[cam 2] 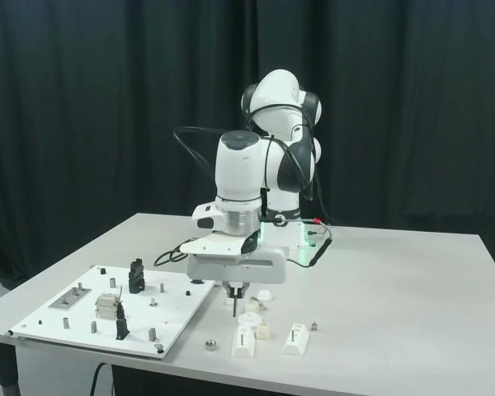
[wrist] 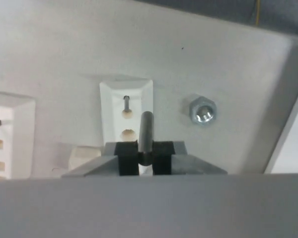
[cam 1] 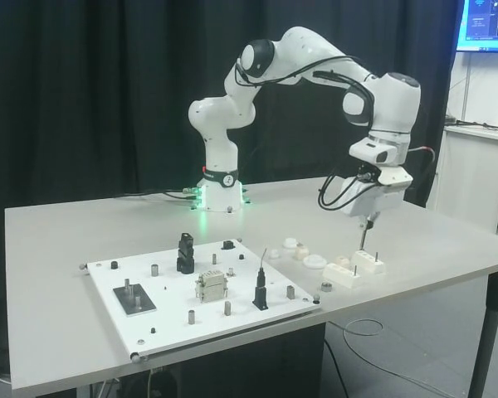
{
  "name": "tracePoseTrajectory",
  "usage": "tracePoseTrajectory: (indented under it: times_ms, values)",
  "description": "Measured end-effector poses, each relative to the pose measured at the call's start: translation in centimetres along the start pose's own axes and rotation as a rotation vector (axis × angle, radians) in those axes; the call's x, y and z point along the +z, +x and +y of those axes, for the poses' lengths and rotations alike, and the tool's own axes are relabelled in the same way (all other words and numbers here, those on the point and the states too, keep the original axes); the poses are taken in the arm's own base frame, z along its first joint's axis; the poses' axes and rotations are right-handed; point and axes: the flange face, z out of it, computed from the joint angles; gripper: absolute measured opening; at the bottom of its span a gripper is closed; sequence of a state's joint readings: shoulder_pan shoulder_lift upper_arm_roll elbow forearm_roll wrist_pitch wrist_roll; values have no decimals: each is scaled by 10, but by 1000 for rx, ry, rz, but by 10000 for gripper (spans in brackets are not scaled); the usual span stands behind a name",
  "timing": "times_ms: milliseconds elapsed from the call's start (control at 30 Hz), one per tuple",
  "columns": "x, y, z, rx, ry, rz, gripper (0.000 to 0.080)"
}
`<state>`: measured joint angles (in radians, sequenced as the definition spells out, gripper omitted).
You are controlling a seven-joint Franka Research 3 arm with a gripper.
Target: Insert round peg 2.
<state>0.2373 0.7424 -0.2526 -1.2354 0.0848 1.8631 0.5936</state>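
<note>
The tabletop (cam 1: 75, 224) carries everything, and the white arm (cam 1: 299, 50) reaches over its far side from the base, with a large white board (cam 1: 170, 319) of fixtures lying well apart from the gripper. Just under the gripper (wrist: 145, 157) stands a white block (wrist: 125, 111) with a row of holes; a thin pin (wrist: 126, 101) already sits in the hole farthest from the gripper, and the next holes are free. A second white block (wrist: 7, 134) lies beside it, and a nut (wrist: 202, 110) rests on the tabletop on the other side, near but not touching. The gripper is pinching the peg (wrist: 146, 131) between its black pads, which press on the upper end, so the lower end hangs free above the block, not yet in any hole. I judge the peg to be stiff, light and smooth metal, so it can slip or tilt in the pads if it meets the rim of a hole; taking it high and near its axis, as now, seems right. The standing pin is the nearest thing in the way, and the free holes are close to it, so the descent should be straight. The nut and the other block seem far enough aside.
</note>
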Motion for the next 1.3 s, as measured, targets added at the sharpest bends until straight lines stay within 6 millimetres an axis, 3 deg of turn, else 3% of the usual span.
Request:
tracePoseTrajectory:
  times_ms: [633, 1300]
  values:
    - [-23, 0, -5, -7, 7, 13, 53]
    - [-23, 4, 1, 0, -16, 25, 53]
